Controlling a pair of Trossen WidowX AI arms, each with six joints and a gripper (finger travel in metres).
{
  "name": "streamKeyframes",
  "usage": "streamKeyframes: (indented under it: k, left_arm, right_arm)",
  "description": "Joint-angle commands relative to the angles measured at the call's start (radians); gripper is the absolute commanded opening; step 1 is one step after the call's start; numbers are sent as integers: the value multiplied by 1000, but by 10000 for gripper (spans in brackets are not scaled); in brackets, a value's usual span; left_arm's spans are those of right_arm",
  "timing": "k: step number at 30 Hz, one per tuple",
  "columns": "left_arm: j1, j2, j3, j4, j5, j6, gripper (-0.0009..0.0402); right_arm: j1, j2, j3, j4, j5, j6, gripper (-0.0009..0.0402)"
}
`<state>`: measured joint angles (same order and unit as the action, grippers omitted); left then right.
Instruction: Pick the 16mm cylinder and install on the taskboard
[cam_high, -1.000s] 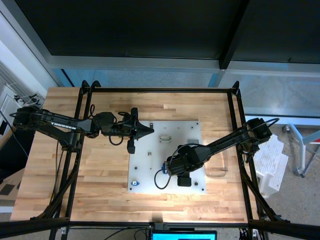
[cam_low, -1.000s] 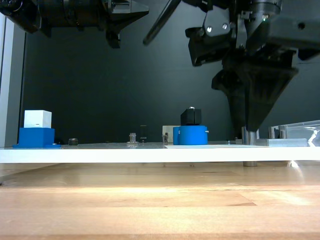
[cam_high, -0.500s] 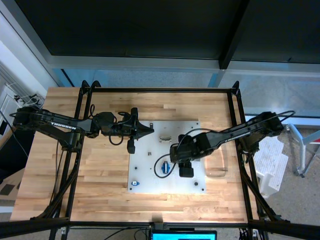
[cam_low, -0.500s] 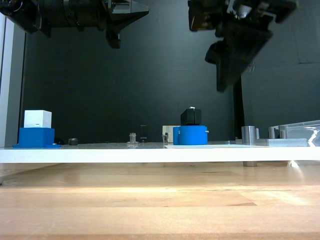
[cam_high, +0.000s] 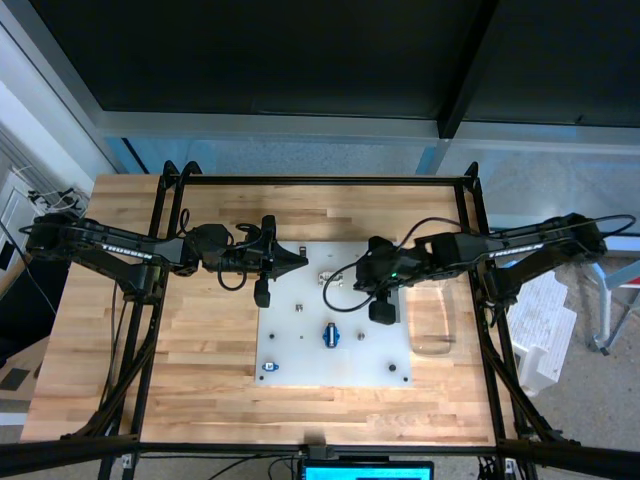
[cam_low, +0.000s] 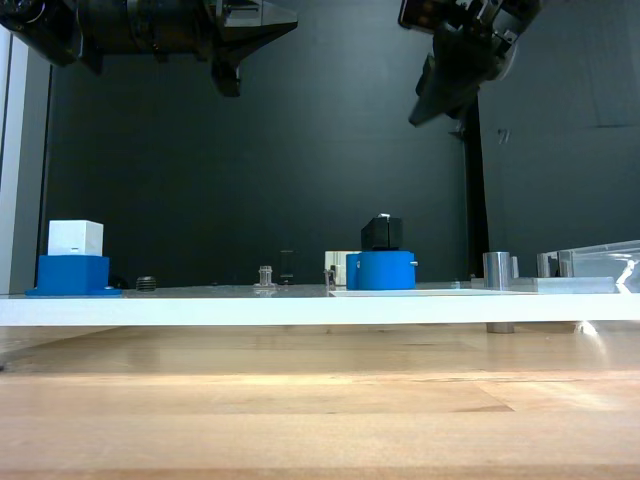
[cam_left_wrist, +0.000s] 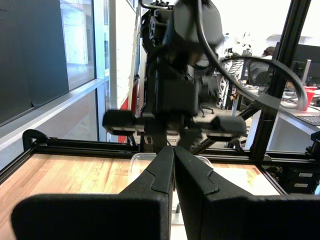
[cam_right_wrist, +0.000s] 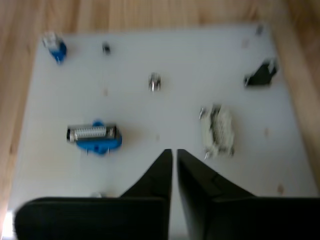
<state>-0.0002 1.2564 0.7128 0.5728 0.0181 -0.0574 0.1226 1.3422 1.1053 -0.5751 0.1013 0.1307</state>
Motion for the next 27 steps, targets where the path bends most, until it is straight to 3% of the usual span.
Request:
streamKeyframes:
  k: [1, 9, 15, 24, 27]
  left_arm:
    - [0, 0, 0, 0, 0, 0, 0]
    - [0, 0, 0, 0, 0, 0, 0]
    - [0, 0, 0, 0, 0, 0, 0]
    - [0, 0, 0, 0, 0, 0, 0]
    - [0, 0, 0, 0, 0, 0, 0]
  right_arm:
    - [-10, -63, -52, 119, 3, -14, 8]
    - [-48, -207, -203, 414, -6, -42, 1]
    - [-64, -284, -333, 682, -81, -51, 0]
    - [-69, -374, -452, 850, -79, -50, 0]
    - [-69, -401, -487, 905, -64, -51, 0]
